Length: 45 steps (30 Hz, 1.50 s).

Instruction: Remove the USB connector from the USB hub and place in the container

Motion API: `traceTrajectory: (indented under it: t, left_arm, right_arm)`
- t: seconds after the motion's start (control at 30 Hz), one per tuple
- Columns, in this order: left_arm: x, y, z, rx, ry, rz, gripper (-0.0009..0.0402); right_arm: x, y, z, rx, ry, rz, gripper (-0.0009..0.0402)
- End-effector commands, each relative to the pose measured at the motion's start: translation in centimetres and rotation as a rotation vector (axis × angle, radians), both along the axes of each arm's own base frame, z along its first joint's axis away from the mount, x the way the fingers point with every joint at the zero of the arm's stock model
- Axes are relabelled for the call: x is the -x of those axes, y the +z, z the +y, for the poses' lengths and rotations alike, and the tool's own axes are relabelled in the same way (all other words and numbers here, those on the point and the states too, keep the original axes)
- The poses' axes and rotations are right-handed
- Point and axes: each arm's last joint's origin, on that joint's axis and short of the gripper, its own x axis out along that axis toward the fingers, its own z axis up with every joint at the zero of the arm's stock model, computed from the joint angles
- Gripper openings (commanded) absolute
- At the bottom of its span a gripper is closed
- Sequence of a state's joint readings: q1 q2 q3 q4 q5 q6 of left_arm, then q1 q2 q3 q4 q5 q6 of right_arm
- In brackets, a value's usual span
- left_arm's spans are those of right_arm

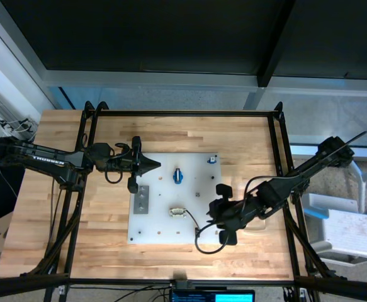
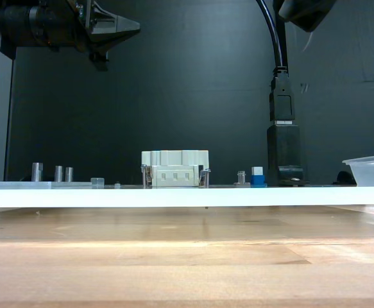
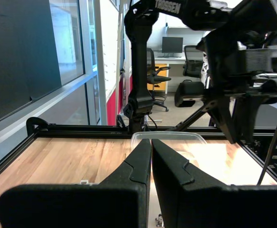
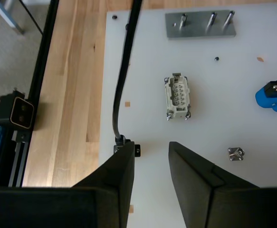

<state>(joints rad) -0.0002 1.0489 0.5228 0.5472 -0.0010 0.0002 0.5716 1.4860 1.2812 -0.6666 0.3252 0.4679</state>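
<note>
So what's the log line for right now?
right gripper: open, above connector | connector: plugged in hub | left gripper: shut, raised at left

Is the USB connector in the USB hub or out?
Plugged in: the USB connector sits in the USB hub. Right gripper hovers open above it; left gripper, shut, hangs over the board's left side.

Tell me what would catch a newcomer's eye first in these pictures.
A thin black USB connector stands plugged upright in the small black USB hub by the near edge of the white square board, with the right hand open above it. The left hand hangs shut over the board's far left corner, and the clear plastic container sits off to the right.
</note>
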Motion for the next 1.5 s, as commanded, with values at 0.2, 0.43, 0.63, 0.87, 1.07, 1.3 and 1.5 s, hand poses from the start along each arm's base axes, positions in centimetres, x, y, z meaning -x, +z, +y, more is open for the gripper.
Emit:
traceTrajectory:
  t: [0.2, 0.43, 0.63, 0.87, 1.07, 1.3, 1.5]
  left_arm:
    - [0.0, 0.0, 0.0, 0.0, 0.0, 0.0, 0.0001]
    - [0.0, 0.0, 0.0, 0.0, 0.0, 0.0, 0.0001]
    - [0.0, 0.0, 0.0, 0.0, 0.0, 0.0, 0.0001]
    - [0.0, 0.0, 0.0, 0.0, 0.0, 0.0, 0.0001]
    - [0.0, 0.0, 0.0, 0.0, 0.0, 0.0, 0.0001]
    - [0.0, 0.0, 0.0, 0.0, 0.0, 0.0, 0.0001]
    - [0.0, 0.0, 0.0, 0.0, 0.0, 0.0, 0.0001]
  right_arm:
    - [-1.6, -0.1, 1.6, 0.021, 0.008, 0.074, 0.0129]
    - [-2.8, -0.8, 2.7, 0.023, 0.005, 0.138, 0.0149]
    - [-3.6, -1.9, 3.3, 0.038, 0.003, 0.172, 0.015]
    - [-4.3, -3.3, 3.7, 0.043, 0.002, 0.212, 0.0149]
    - [-4.8, -4.2, 3.7, 0.048, -0.016, 0.226, 0.0149]
    - [-5.6, -5.2, 3.6, 0.051, -0.033, 0.24, 0.0149]
    - [-5.9, -5.8, 3.5, 0.054, -0.042, 0.253, 0.0148]
